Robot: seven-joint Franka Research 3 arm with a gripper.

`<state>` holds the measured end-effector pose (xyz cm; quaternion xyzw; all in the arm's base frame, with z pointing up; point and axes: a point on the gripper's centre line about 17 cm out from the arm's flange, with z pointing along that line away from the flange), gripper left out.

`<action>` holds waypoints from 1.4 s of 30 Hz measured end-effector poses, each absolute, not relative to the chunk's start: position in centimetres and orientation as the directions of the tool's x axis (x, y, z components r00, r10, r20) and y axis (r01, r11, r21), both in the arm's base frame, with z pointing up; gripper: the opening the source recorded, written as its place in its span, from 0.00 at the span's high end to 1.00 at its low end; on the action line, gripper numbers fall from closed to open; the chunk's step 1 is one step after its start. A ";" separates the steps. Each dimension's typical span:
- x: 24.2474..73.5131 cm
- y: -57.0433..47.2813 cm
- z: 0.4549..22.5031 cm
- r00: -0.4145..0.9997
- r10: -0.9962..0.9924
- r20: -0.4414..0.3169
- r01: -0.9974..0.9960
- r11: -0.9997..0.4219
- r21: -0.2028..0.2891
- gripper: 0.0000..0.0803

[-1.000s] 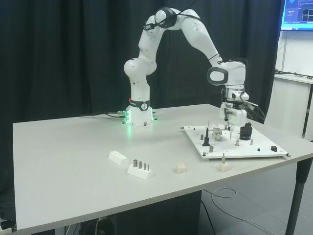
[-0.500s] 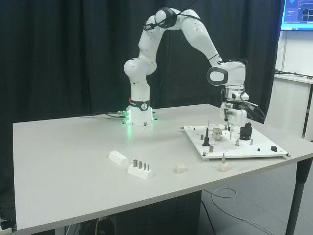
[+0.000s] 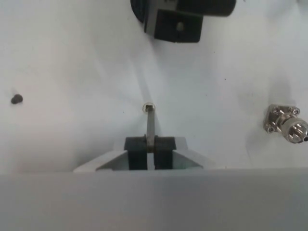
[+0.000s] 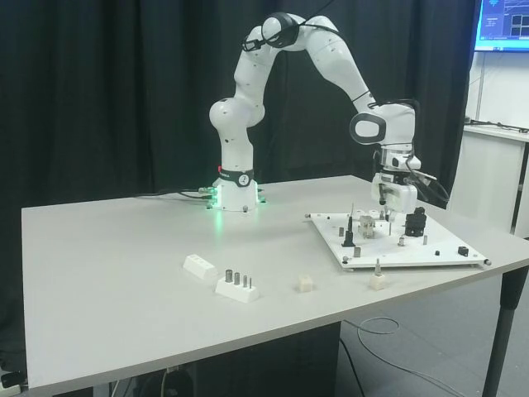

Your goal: Insert square peg 1.

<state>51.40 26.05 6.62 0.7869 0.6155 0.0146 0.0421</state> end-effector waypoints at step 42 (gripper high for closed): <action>51.4 26.3 6.3 0.283 0.959 -0.023 0.956 -0.280 0.086 0.97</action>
